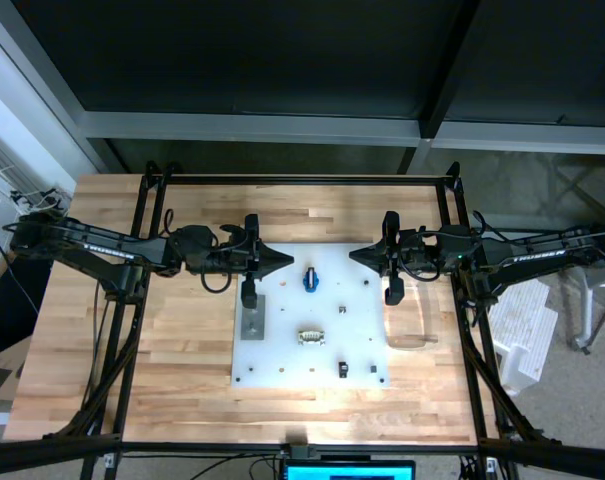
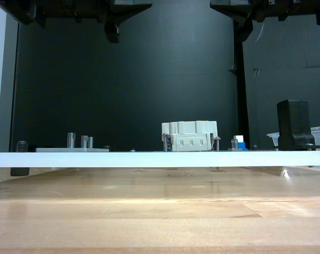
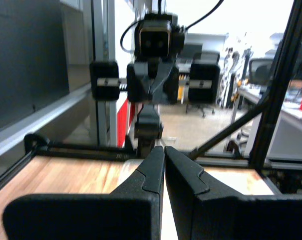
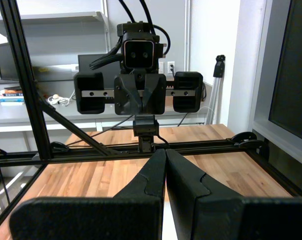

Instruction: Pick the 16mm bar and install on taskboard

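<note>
I read one word only, and it appears twice. White capitals spelling TROSSEN run along the black forearm of my left arm [image 1: 92, 250], well back from my left gripper [image 1: 285, 262]. The same brand name runs along my right arm [image 1: 530, 256], behind my right gripper [image 1: 356, 256]. The stacked books [image 4: 11, 94] on the shelf and the blue-lit screen [image 1: 347, 470] at the table's near edge carry marks too small to read.
</note>
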Controlling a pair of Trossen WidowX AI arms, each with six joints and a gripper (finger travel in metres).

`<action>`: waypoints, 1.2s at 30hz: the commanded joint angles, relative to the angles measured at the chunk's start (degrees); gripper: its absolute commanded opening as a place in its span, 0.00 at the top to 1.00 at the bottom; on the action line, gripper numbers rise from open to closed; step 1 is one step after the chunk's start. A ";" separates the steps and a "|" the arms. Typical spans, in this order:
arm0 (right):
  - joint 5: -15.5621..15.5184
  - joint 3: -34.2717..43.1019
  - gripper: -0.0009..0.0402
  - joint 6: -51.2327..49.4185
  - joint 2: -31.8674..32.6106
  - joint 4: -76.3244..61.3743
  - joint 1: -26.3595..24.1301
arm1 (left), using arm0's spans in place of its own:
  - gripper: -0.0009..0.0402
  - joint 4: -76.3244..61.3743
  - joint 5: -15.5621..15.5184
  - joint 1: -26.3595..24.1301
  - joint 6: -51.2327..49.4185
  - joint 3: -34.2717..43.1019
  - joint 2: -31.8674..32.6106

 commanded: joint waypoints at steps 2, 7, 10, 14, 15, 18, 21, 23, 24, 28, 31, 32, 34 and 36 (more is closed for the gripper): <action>-0.02 0.02 0.98 0.02 0.02 -0.02 0.02 | 0.98 -0.57 -0.24 0.07 0.48 -0.11 -2.16; -0.02 0.02 0.98 -0.20 0.02 -0.04 0.02 | 0.98 -1.97 -0.24 0.13 0.31 -0.26 -2.54; -0.02 0.02 0.98 -0.20 0.02 -0.07 0.00 | 0.98 -0.90 -0.24 0.11 0.00 -1.07 -1.97; -0.02 0.02 0.98 -0.20 0.02 -0.09 0.02 | 0.98 2.08 -0.66 0.13 -0.22 -2.47 -2.03; -0.02 0.02 0.98 -0.20 0.02 -0.22 0.02 | 0.98 2.05 -0.66 0.11 -0.20 -2.49 -2.21; -0.02 0.02 0.98 -0.20 0.02 -0.37 0.02 | 0.98 1.88 -0.61 0.11 -0.20 -2.49 -2.21; -0.02 0.02 0.98 -0.17 0.02 -0.81 0.02 | 0.98 1.79 -0.61 0.09 -0.17 -2.49 -2.21; -0.02 0.02 0.98 -0.17 0.02 -1.22 0.00 | 0.98 1.84 -0.61 0.09 -0.17 -2.49 -2.21; -0.02 0.02 0.98 -0.17 0.02 -1.38 0.02 | 0.98 1.81 -0.61 0.09 -0.17 -2.47 -2.21; 0.00 0.02 0.98 -0.17 0.02 -1.44 0.00 | 0.98 1.53 -0.59 0.04 -0.17 -2.49 -2.21; 0.00 0.02 0.98 -0.20 0.02 -1.36 0.02 | 0.98 1.53 -0.17 0.04 -0.17 -2.47 -2.21; 0.00 0.02 0.98 -0.17 0.02 -1.31 0.00 | 0.98 1.51 -0.17 0.04 -0.17 -2.47 -2.21; 0.00 0.02 0.98 -0.17 0.02 -1.27 0.00 | 0.98 1.53 -0.17 0.02 -0.20 -2.49 -2.21; 0.00 0.02 0.98 -0.17 0.02 -1.22 0.00 | 0.98 1.51 -0.17 0.02 -0.17 -2.49 -2.21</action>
